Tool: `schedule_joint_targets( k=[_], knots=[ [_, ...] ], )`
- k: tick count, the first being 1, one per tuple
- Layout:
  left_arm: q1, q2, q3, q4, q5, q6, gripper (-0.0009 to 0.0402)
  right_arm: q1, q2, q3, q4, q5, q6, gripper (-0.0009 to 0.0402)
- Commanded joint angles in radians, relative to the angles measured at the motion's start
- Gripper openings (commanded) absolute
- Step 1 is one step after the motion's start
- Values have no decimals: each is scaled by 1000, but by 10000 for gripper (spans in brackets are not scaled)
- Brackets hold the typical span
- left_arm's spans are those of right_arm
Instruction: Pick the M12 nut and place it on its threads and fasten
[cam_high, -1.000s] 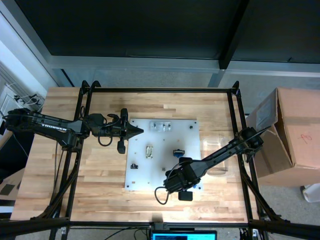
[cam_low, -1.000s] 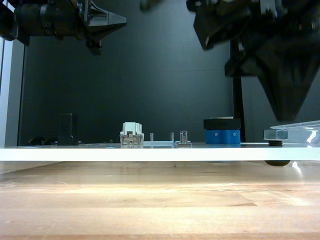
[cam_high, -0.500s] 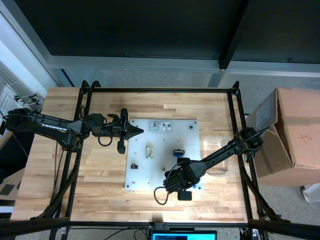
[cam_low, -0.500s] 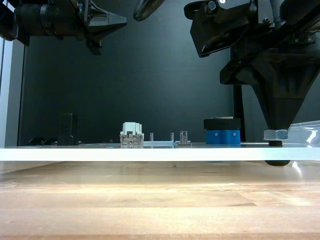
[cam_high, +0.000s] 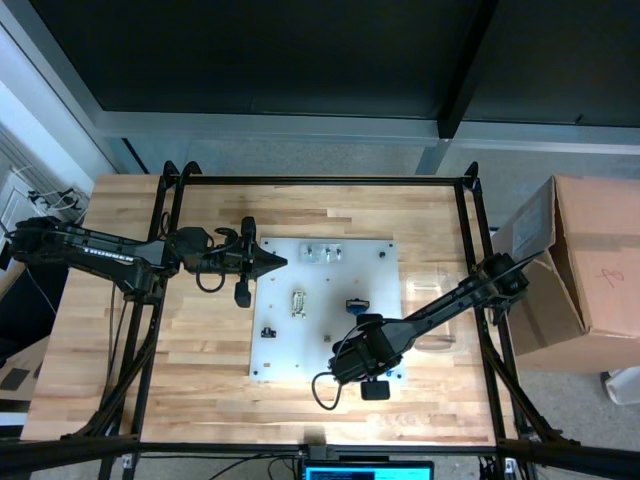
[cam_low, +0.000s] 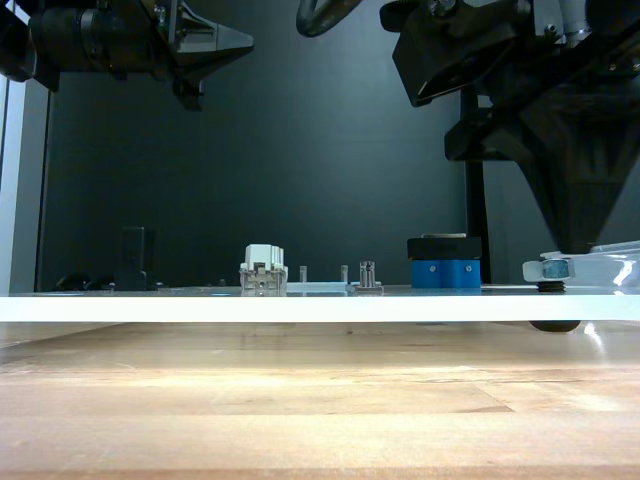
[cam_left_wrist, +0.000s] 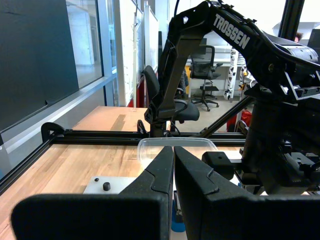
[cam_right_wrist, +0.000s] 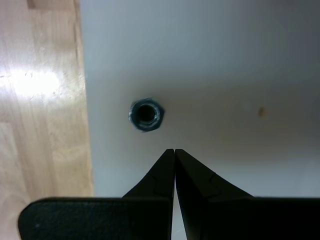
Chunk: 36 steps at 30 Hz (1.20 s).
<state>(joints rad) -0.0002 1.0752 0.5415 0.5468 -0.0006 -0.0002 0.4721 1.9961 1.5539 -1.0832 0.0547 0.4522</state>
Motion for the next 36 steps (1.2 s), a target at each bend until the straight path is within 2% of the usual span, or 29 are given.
schedule_joint_targets(
  k=[1, 6, 13, 14, 15, 18, 19, 21, 27, 31, 36],
  knots=[
    [0, 0, 0, 0, 0, 0, 0, -3, -9, 1, 9, 54, 2, 0],
    [0, 0, 0, 0, 0, 0, 0, -5, -9, -22, 72, 66, -35, 0],
    [0, 0, 0, 0, 0, 0, 0, -5, -9, -46, 102, 44, -42, 0],
    [0, 0, 0, 0, 0, 0, 0, -5, -9, -46, 103, 23, -47, 0],
    [0, 0, 0, 0, 0, 0, 0, -5, -9, -46, 106, -21, -64, 0],
    [0, 0, 0, 0, 0, 0, 0, -5, -9, -46, 97, -252, -184, 0],
    [0, 0, 0, 0, 0, 0, 0, -5, -13, -46, 85, -282, -197, 0],
    [0, 0, 0, 0, 0, 0, 0, -5, -17, -46, 66, -261, -200, 0],
    [0, 0, 0, 0, 0, 0, 0, -6, -24, -46, 56, -72, -162, 0],
    [0, 0, 0, 0, 0, 0, 0, -9, -24, -46, 65, 13, -116, 0],
    [0, 0, 0, 0, 0, 0, 0, -10, -18, -49, 102, 17, -102, 0]
  ],
)
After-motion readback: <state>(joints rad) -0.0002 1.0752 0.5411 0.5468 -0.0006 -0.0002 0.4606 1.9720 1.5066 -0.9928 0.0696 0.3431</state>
